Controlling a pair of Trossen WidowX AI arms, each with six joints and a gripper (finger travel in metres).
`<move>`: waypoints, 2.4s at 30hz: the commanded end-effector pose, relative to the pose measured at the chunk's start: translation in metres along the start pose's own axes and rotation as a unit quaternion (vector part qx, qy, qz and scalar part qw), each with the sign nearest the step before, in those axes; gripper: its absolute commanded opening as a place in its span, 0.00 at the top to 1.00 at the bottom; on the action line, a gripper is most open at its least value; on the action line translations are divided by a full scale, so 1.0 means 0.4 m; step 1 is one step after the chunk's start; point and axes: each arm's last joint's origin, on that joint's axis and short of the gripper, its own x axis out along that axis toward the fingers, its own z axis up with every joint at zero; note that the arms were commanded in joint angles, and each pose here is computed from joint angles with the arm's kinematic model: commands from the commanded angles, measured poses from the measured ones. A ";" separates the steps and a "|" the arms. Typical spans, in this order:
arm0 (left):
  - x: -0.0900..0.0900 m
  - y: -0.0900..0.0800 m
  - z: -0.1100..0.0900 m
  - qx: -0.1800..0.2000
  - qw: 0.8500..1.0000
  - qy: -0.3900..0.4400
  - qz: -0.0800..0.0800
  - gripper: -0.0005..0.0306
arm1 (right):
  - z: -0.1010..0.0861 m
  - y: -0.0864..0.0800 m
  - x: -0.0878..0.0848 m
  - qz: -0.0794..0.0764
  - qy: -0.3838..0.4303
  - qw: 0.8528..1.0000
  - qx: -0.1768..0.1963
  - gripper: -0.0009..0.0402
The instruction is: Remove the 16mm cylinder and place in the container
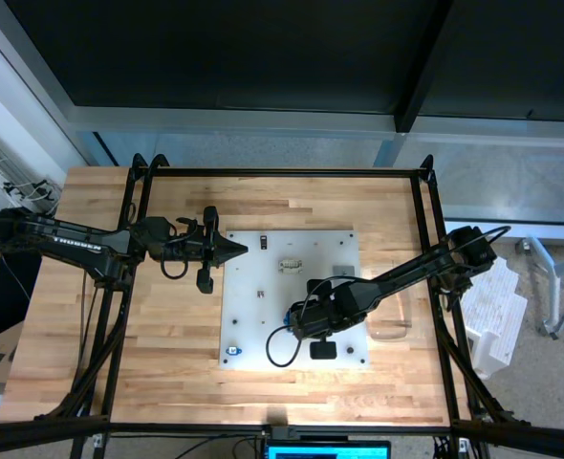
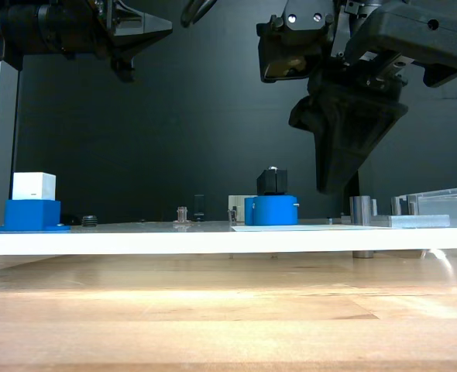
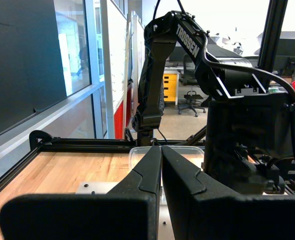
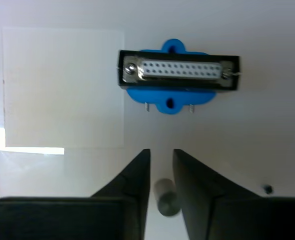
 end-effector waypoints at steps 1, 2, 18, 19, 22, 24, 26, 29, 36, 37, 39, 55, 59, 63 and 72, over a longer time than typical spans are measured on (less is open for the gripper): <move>0.000 0.000 0.000 0.000 1.000 0.000 0.000 0.98 | -0.005 -0.005 -0.011 -0.003 0.005 1.000 0.000 0.71; 0.000 0.000 0.000 0.000 1.000 0.000 0.000 0.98 | -0.008 -0.007 -0.016 -0.005 0.008 1.000 -0.001 0.68; 0.000 0.000 0.000 0.000 1.000 0.000 0.000 0.98 | -0.049 -0.025 -0.044 -0.008 0.019 1.000 0.022 0.44; 0.000 0.000 0.000 0.000 1.000 0.000 0.000 0.98 | -0.049 -0.025 -0.044 -0.008 0.019 1.000 0.021 0.44; 0.000 0.000 0.000 0.000 1.000 0.000 0.000 0.98 | -0.049 -0.024 -0.042 -0.008 0.020 1.000 0.020 0.44; 0.000 0.000 0.000 0.000 1.000 0.000 0.000 0.98 | -0.049 -0.024 -0.042 -0.008 0.020 1.000 0.021 0.44; 0.000 0.000 0.000 0.000 1.000 0.000 0.000 0.98 | -0.049 -0.023 -0.037 -0.009 0.022 0.999 0.021 0.44; 0.000 0.000 0.000 0.000 1.000 0.000 0.000 0.98 | -0.049 -0.020 -0.020 -0.011 0.029 0.999 0.020 0.44; 0.000 0.000 0.000 0.000 1.000 0.000 0.000 0.98 | -0.052 -0.014 0.020 -0.010 0.038 0.999 0.017 0.45; 0.000 0.000 0.000 0.000 1.000 0.000 0.000 0.98 | -0.053 -0.013 0.024 -0.010 0.038 0.999 0.017 0.45; 0.000 0.000 0.000 0.000 1.000 0.000 0.000 0.98 | -0.053 -0.012 0.033 -0.011 0.042 0.999 0.016 0.47; 0.000 0.000 0.000 0.000 1.000 0.000 0.000 0.98 | -0.052 -0.012 0.034 -0.010 0.039 0.999 0.017 0.69; 0.000 0.000 0.000 0.000 1.000 0.000 0.000 0.98 | -0.052 -0.012 0.033 -0.010 0.039 0.999 0.017 0.78; 0.000 0.000 0.000 0.000 1.000 0.000 0.000 0.98 | -0.052 -0.012 0.030 -0.009 0.037 0.999 0.017 0.85; 0.000 0.000 0.000 0.000 1.000 0.000 0.000 0.98 | -0.047 -0.019 -0.010 -0.002 0.015 1.000 0.018 0.96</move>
